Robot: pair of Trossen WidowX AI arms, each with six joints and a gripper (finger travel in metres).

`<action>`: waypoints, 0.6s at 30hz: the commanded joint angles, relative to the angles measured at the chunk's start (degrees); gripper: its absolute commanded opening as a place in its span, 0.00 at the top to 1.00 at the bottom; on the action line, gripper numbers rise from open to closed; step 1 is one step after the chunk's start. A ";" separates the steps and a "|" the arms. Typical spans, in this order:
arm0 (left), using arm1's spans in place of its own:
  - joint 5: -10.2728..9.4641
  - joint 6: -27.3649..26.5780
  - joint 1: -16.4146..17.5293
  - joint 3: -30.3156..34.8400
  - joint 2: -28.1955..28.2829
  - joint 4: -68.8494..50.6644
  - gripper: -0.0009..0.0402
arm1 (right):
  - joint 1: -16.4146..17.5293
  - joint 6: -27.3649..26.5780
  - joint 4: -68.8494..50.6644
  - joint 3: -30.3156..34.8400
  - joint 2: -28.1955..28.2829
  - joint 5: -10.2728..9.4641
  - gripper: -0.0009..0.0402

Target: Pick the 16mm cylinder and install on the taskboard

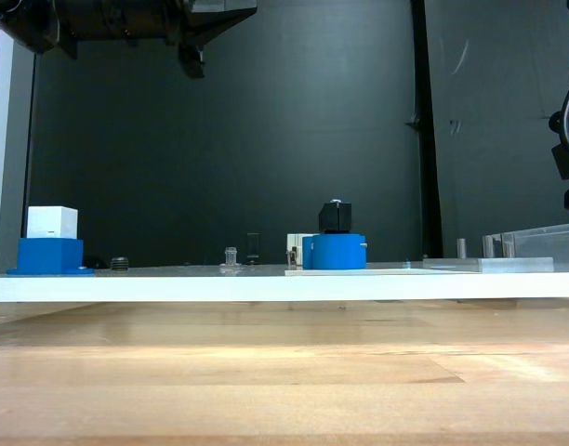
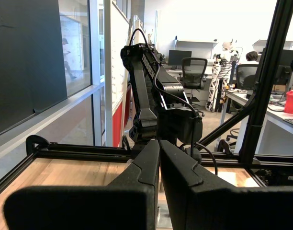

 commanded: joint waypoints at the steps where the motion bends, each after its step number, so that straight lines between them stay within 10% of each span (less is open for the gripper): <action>1: 0.02 0.02 0.00 0.00 0.02 0.00 0.98 | 0.02 0.02 0.02 0.02 0.00 0.02 0.48; 18: 0.02 0.00 0.02 0.00 0.02 0.00 0.98 | 0.04 0.00 0.04 0.04 0.00 -0.02 0.64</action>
